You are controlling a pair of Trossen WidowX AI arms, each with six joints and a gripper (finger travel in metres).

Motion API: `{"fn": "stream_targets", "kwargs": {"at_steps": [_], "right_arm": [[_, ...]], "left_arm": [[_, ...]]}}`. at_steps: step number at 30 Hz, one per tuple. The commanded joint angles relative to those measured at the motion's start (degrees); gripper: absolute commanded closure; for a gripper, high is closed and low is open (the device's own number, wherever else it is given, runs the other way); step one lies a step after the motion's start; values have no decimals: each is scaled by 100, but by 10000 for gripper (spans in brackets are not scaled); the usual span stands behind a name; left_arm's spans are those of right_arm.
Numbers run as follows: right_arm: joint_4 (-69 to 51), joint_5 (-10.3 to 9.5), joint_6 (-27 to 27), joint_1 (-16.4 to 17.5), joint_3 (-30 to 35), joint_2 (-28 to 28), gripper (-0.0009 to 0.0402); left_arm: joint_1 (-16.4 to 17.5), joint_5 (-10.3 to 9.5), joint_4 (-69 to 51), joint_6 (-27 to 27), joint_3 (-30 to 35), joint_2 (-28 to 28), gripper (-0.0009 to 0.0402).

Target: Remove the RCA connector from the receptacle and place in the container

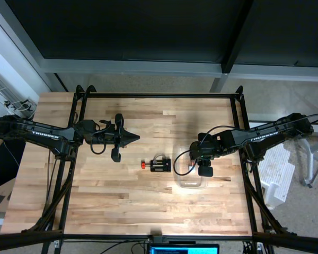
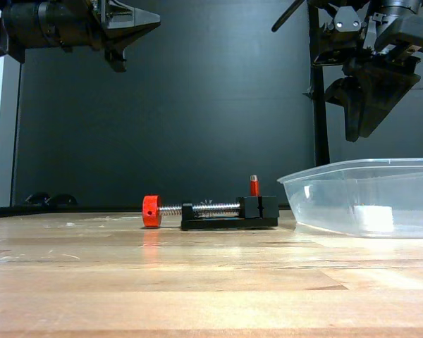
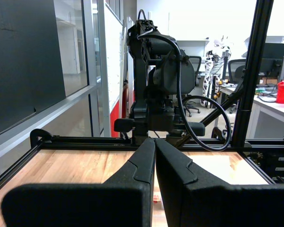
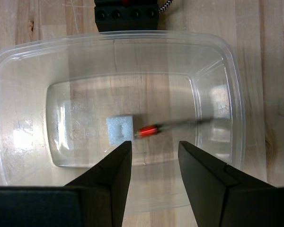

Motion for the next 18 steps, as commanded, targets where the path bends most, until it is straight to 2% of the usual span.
{"fn": "stream_targets", "kwargs": {"at_steps": [1,11,15,18], "right_arm": [[4,0,4,0,4,2,254],[-17,-20,2,-2,46,-2,274],[-98,-170,-39,-52,372,-2,283],[-94,-166,-144,-195,726,-9,293]], "left_arm": [[0,2,0,2,0,0,393],[2,2,0,2,0,0,393],[0,2,0,2,0,0,393],[2,2,0,2,0,0,393]]}}
